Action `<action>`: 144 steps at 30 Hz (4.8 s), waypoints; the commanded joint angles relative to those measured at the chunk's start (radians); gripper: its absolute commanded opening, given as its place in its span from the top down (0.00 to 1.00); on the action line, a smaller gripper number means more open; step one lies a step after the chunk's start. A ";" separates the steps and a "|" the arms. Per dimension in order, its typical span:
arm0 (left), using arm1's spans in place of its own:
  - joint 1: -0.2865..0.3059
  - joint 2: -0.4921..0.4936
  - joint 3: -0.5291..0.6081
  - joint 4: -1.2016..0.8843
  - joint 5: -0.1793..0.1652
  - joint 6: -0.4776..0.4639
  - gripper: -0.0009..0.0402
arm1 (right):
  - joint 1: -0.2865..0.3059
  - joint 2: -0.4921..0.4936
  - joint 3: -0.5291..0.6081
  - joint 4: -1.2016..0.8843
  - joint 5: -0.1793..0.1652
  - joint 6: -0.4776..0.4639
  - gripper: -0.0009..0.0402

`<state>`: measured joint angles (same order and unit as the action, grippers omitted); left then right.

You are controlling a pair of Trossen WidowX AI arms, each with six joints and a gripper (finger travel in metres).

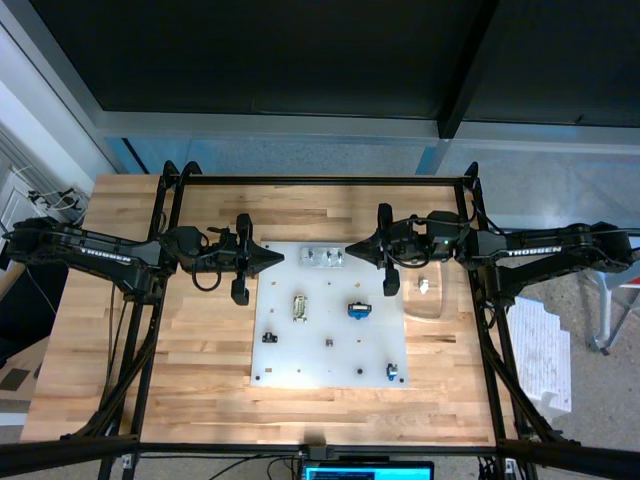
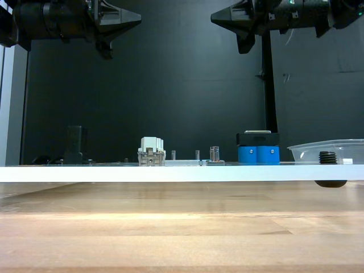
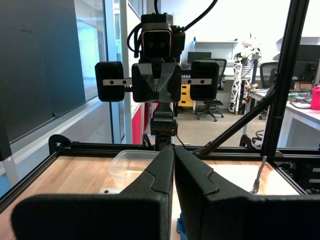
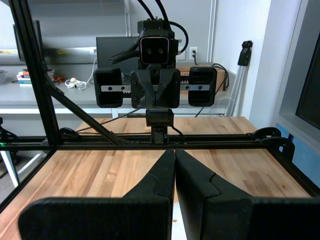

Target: Pick the RJ45 connector and install on taskboard

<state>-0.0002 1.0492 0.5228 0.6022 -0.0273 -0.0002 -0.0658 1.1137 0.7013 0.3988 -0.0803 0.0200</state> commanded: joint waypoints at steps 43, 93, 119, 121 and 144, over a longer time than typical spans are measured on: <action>0.000 0.000 0.000 0.000 0.000 0.000 0.98 | 0.014 0.001 -0.022 0.058 0.046 -0.002 0.98; 0.000 0.000 0.000 0.000 0.000 0.000 0.98 | 0.027 0.001 -0.023 0.055 0.061 -0.011 0.98; 0.000 0.000 0.000 0.000 0.000 0.000 0.98 | 0.036 0.001 -0.031 0.056 0.061 0.013 0.98; 0.000 0.000 0.000 0.000 0.000 0.000 0.98 | 0.036 0.001 -0.034 0.057 0.061 0.010 0.98; 0.000 0.000 0.000 0.000 0.000 0.000 0.98 | 0.040 0.001 -0.034 0.089 0.063 0.026 0.98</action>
<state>-0.0002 1.0492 0.5228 0.6022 -0.0273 -0.0002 -0.0254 1.1145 0.6674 0.4896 -0.0185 0.0467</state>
